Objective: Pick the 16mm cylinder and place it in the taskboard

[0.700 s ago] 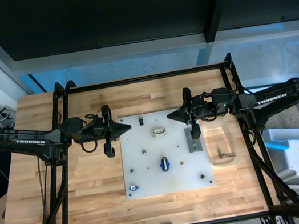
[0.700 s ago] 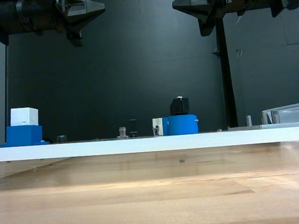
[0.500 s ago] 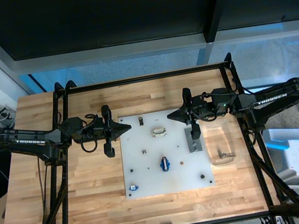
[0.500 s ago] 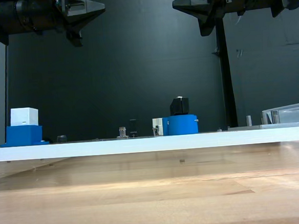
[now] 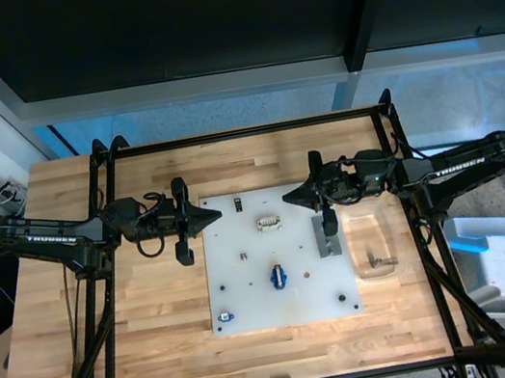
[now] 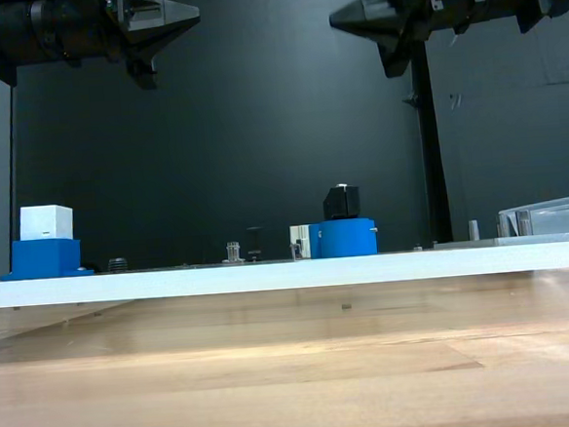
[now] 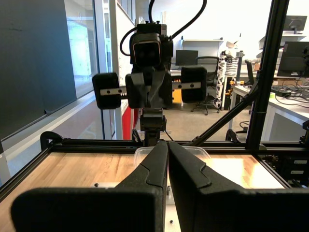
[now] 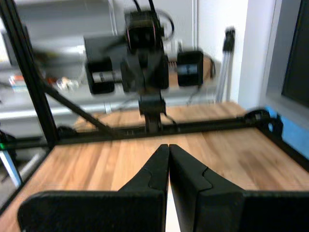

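Hovering over the far part of the taskboard [image 5: 252, 297], high view: left gripper [image 5: 216, 213], right gripper [image 5: 288, 198]; the 16mm cylinder [image 5: 375, 258] probably lies in the clear tray [image 5: 384, 229] right of the taskboard. Wrist views: both closed. The right one should open wide, then descend squarely.

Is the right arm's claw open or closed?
Shut: the right end effector has its fingers pressed together, high above the taskboard. The left end effector, opposite, is shut too.
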Robot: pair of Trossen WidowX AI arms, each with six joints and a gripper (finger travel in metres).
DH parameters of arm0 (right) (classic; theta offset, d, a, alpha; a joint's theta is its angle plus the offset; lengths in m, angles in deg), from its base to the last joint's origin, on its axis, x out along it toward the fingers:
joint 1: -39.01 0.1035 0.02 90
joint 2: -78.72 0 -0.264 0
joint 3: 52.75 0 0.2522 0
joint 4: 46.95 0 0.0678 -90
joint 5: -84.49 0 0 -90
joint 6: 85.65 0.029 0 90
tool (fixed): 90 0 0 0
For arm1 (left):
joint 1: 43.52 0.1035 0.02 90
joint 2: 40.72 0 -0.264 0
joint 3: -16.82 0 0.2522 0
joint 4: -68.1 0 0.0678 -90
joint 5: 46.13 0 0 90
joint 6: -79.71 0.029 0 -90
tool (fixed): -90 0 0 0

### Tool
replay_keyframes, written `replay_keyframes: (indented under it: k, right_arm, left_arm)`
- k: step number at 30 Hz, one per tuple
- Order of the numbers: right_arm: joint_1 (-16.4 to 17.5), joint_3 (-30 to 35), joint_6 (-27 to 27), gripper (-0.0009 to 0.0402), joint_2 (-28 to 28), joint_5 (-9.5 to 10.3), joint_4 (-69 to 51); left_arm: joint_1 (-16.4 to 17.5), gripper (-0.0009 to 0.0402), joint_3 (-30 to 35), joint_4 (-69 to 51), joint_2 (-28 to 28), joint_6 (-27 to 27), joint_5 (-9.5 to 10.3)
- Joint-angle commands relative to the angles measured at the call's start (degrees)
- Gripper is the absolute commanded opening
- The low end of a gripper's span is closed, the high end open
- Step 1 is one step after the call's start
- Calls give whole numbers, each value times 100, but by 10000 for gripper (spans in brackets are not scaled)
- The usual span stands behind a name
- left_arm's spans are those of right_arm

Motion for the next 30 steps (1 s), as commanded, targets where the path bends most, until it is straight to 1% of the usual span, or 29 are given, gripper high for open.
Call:
replay_keyframes:
  k: [1,10,18,19,21,24,30]
  right_arm:
    - [13,264,7,0,-2,-15,-704]
    - [120,1145,11,0,-44,-15,-3088]
    - [238,1513,295,0,-44,-17,-4197]
    - [256,1541,308,0,-44,-31,-4347]
    - [306,1613,343,0,-44,-127,-4688]
    - [374,1746,450,0,-44,-127,-5134]
    - [625,2059,734,0,-46,-136,-5939]
  left_arm:
    - [2,0,0,0,-4,0,-2]
    - [0,0,0,0,-2,0,-2]
    - [2,0,0,0,-4,-2,-2]
    - [0,0,0,0,-2,-2,0]
    - [2,0,0,0,-2,0,-2]
    - [0,0,0,0,-2,-2,-2]
    - [0,0,0,0,-2,0,-2]
